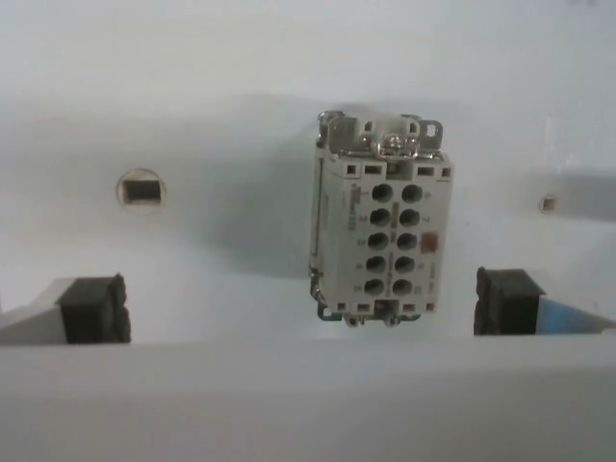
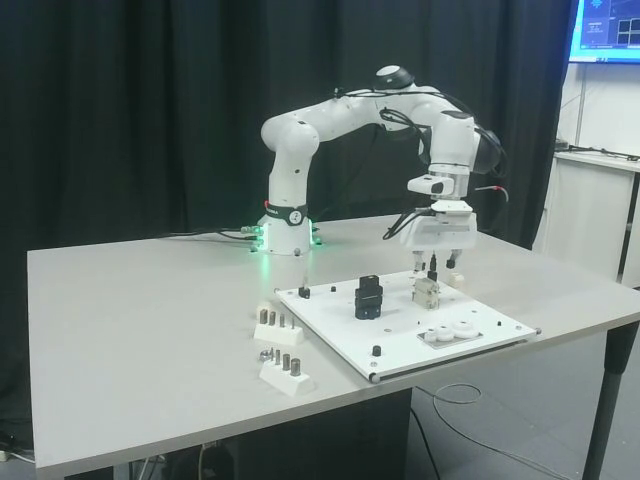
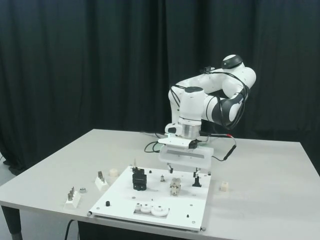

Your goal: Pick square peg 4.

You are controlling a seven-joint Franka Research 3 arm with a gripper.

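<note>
Two white peg holders (image 2: 278, 325) (image 2: 286, 371) stand on the grey table just off the white board's (image 2: 330, 335) edge, each with several small grey pegs. I cannot tell which one is square peg 4. In the second room view the holders (image 3: 101, 181) (image 3: 72, 198) sit far from the arm. My gripper (image 2: 428, 268) (image 3: 183, 172) hangs open over the board, apart from the pegs. In the wrist view the gripper (image 1: 299, 306) is directly above a white multi-hole connector (image 1: 380, 231), with black fingertips (image 1: 93, 308) on either side and nothing held.
The board also carries a black block (image 2: 368, 297), white gears (image 2: 450, 335) near its front edge and a few small black studs. The wrist view shows a rectangular hole (image 1: 141, 189) in the board. A small white piece (image 3: 224, 186) lies on the table beside the board.
</note>
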